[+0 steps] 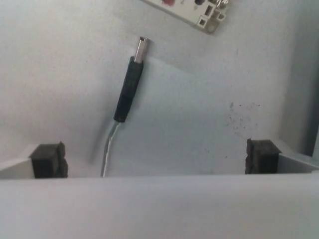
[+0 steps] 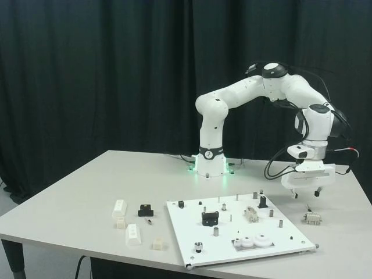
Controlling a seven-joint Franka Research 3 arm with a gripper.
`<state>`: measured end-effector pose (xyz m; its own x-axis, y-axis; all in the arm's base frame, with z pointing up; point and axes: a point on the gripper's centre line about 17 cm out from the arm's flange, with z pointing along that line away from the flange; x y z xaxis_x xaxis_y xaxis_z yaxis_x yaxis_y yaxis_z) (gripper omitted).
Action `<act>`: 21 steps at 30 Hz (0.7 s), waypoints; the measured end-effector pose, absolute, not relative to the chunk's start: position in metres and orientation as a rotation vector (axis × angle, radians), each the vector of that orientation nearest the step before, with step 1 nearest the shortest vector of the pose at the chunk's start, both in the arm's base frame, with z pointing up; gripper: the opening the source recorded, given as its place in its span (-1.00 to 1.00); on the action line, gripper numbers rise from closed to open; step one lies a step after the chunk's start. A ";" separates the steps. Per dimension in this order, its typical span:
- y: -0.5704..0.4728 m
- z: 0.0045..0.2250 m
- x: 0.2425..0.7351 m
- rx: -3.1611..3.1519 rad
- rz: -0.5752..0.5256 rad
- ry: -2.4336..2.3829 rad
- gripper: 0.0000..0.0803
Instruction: Remove square peg 4.
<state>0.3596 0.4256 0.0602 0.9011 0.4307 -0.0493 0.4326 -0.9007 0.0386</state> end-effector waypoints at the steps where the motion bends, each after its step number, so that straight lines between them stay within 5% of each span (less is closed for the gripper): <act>1: 0.425 0.060 0.360 3.014 -0.058 0.685 0.99; 21: 0.416 0.065 0.371 2.993 -0.033 0.675 0.99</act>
